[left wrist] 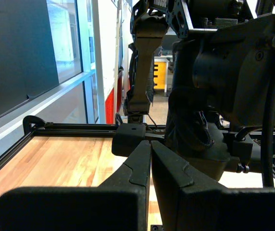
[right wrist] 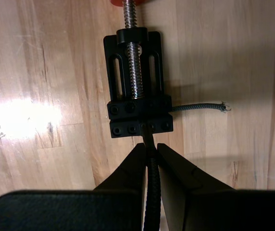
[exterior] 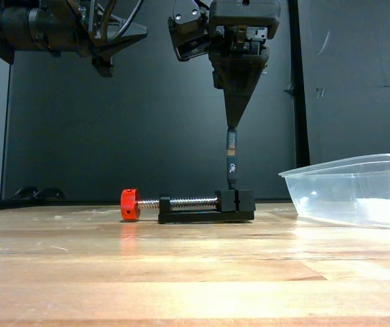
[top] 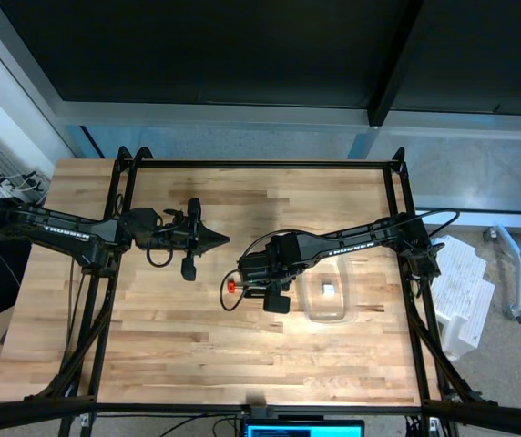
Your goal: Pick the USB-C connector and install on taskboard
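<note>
L to R: left gripper (top: 217, 239) hangs high over the table (top: 197, 355), well apart from the work. Its wrist cam shows the fingers pressed together. Right gripper (exterior: 231, 126) is the nearer arm. It points straight down, pinching the USB-C connector (exterior: 231, 167), long axis upright. The connector's lower tip is at the taskboard (exterior: 239, 203), at the end opp. the red knob (exterior: 131, 204). Low view gives the vertical line-up. Right wrist view adds side-to-side centring, looks approx. good. Seated or not, can't tell.
</note>
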